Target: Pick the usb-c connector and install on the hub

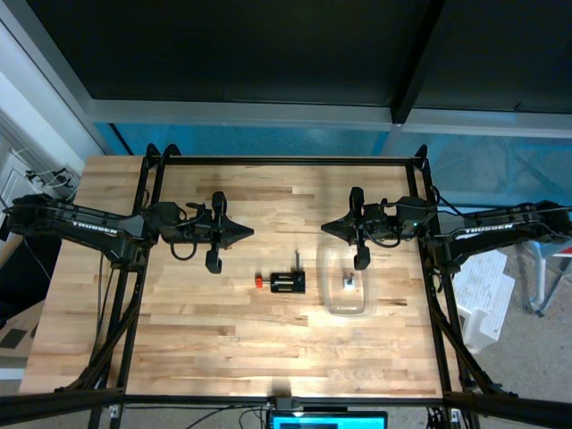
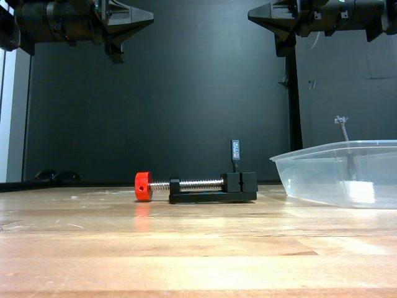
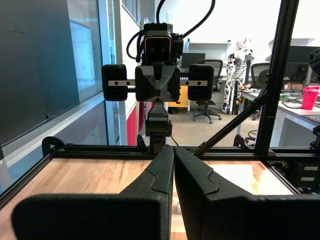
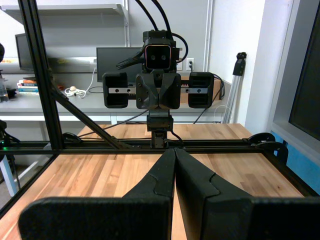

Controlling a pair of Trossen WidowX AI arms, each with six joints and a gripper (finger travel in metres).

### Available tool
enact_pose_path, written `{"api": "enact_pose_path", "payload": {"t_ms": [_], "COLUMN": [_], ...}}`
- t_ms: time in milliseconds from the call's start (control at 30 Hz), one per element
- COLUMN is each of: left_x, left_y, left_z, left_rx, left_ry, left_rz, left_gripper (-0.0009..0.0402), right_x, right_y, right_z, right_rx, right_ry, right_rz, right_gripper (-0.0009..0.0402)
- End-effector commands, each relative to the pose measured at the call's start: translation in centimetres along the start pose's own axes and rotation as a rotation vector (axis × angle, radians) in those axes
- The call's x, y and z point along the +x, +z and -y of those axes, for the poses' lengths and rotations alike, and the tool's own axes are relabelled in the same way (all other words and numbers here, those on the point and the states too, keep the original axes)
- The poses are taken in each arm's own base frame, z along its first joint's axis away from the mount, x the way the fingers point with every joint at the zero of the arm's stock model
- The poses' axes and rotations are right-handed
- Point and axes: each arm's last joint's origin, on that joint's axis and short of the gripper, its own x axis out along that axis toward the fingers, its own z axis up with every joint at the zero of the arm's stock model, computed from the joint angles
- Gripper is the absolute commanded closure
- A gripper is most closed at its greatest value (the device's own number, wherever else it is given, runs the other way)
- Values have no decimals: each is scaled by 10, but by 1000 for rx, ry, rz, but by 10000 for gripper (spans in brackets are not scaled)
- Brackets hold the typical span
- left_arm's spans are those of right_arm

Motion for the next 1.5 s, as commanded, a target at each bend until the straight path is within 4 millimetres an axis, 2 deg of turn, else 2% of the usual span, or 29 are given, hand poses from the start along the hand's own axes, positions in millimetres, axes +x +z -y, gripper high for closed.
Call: {"api": "enact_pose_path", "payload": {"t_ms": [33,1500], "left_x": [0,0], "left_y": [0,0], "left_z": [0,0], "left_rx": [0,0], "left_ry": [0,0], "left_rz": [0,0], "left_gripper": [393,393], "right_x": [0,0], "right_y": [0,2], "right_z": [0,0], "right_rx": [0,0], "right_ry": [0,1], "right_rz": [0,16], "right_gripper": [393,393]}}
